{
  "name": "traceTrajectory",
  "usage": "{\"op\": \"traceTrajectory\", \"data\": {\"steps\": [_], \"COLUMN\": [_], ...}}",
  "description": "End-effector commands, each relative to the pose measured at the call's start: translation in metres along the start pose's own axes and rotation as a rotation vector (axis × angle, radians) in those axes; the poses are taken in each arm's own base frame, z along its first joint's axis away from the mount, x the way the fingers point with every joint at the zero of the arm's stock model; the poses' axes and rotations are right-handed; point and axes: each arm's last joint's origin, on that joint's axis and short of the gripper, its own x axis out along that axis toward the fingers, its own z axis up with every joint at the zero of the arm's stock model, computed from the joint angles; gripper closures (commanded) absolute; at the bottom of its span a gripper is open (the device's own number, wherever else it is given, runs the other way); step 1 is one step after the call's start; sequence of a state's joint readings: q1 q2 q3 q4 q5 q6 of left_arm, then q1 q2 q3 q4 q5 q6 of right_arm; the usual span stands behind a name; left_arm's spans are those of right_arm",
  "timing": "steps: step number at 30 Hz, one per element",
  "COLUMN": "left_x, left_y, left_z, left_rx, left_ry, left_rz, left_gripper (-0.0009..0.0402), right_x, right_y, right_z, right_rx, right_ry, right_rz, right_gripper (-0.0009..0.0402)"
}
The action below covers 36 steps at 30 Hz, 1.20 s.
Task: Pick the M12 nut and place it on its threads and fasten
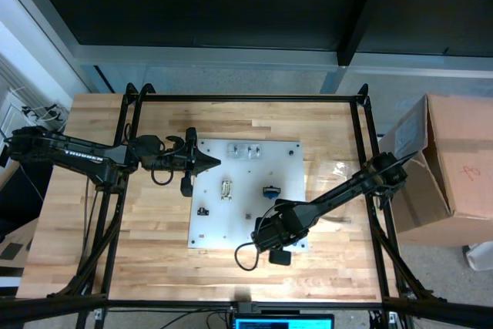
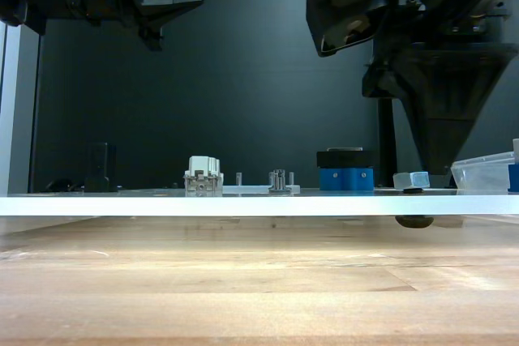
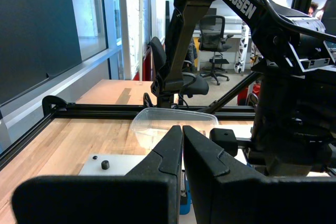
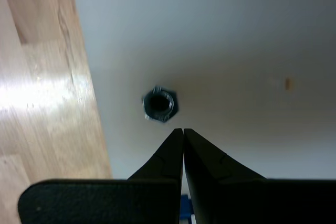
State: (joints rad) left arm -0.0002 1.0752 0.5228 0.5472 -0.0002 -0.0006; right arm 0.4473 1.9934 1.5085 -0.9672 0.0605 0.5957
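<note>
Right gripper (image 4: 183,130) pinched empty over M12 nut (image 4: 160,103) on board (image 4: 236,35); left gripper (image 3: 182,128) pinched, high over left edge.
Risks tilting nut if lowered off-centre.

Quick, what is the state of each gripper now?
Left gripper: shut, empty, over white board's far left.
Right gripper: shut, empty, above small silver hex nut on board; on its stud or not, cannot tell.

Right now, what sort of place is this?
Probably a robotics lab: a black frame round a wooden bench, office chairs beyond. Left tool, shut, hangs over the white board's left edge; right tool, shut empty, above the nut on that board; seating unclear.
</note>
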Motion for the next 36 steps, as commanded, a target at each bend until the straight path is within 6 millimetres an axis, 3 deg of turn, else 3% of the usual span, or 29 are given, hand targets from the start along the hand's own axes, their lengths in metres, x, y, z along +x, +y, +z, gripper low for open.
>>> {"op": "traceTrajectory", "data": {"steps": [1, 16, 23, 36], "left_x": [0.0000, 0.0000, 0.0000, 0.0000], "left_y": [0.0000, 0.0000, 0.0000, 0.0000], "left_z": [0.0000, 0.0000, 0.0000, 0.0000], "left_rx": [0.000, 0.000, 0.000, 0.000], "left_ry": [0.000, 0.000, 0.000, 0.000], "left_rz": [0.000, 0.000, 0.000, 0.000], "left_gripper": [0.0393, 0.0393, 0.0393, 0.0393], "right_x": [0.0002, 0.0032, 0.0017, 0.0024], "right_y": [0.0009, -0.0007, 0.0083, -0.0002], "right_z": [0.0021, 0.0010, -0.0028, 0.0003], "right_rx": [0.001, 0.003, -0.059, -0.006], "right_ry": [-0.026, -0.026, 0.140, -0.004], "right_rz": [0.005, -0.008, 0.291, 0.024], "right_gripper": [0.0393, 0.0394, 0.0393, 0.0393]}}
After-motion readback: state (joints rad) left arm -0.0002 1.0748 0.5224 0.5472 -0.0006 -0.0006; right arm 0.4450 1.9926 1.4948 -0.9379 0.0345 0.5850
